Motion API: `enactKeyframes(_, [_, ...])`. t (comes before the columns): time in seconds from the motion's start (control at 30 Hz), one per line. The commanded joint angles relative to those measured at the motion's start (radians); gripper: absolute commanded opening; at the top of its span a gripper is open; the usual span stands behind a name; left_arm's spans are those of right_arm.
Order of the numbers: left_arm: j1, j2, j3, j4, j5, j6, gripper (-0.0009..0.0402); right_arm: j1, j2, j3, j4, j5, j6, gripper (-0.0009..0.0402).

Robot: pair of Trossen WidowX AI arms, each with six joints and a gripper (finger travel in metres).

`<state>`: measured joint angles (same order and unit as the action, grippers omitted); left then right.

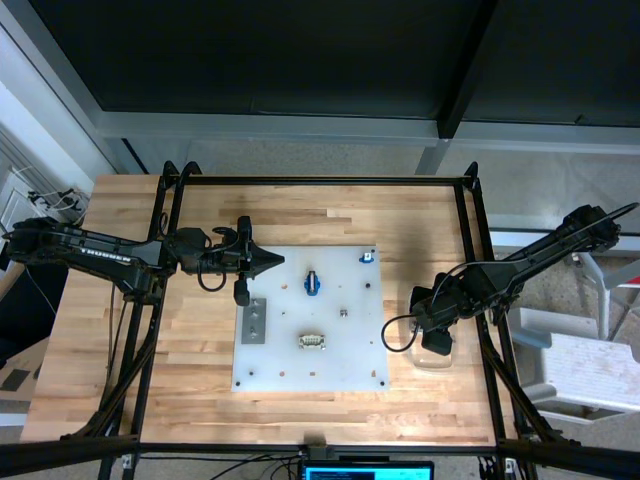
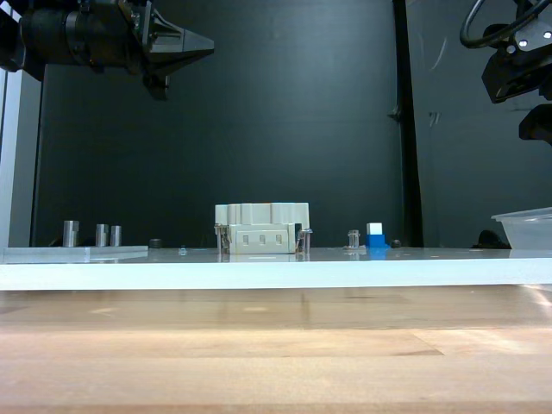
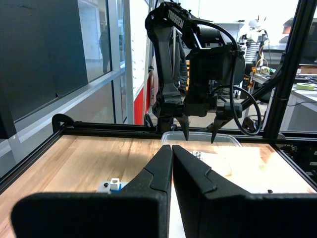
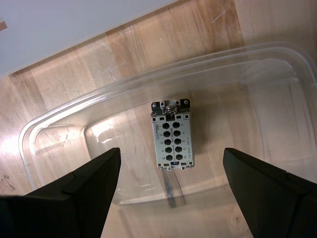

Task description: Remove the HAN10-E connector and place it in the container

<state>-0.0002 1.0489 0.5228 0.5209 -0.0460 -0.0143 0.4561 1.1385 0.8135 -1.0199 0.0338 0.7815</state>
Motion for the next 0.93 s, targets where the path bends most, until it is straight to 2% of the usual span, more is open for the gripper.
enactKeyframes(0.03, [0.0,0.0,0.0,0.0,0.0,0.0,0.0,0.0,0.0,0.0,0.0,0.0,0.0,0.0291])
enactKeyframes(0.93, [0.0,0.0,0.0,0.0,0.0,0.0,0.0,0.0,0.0,0.0,0.001,0.0,0.018,0.0291])
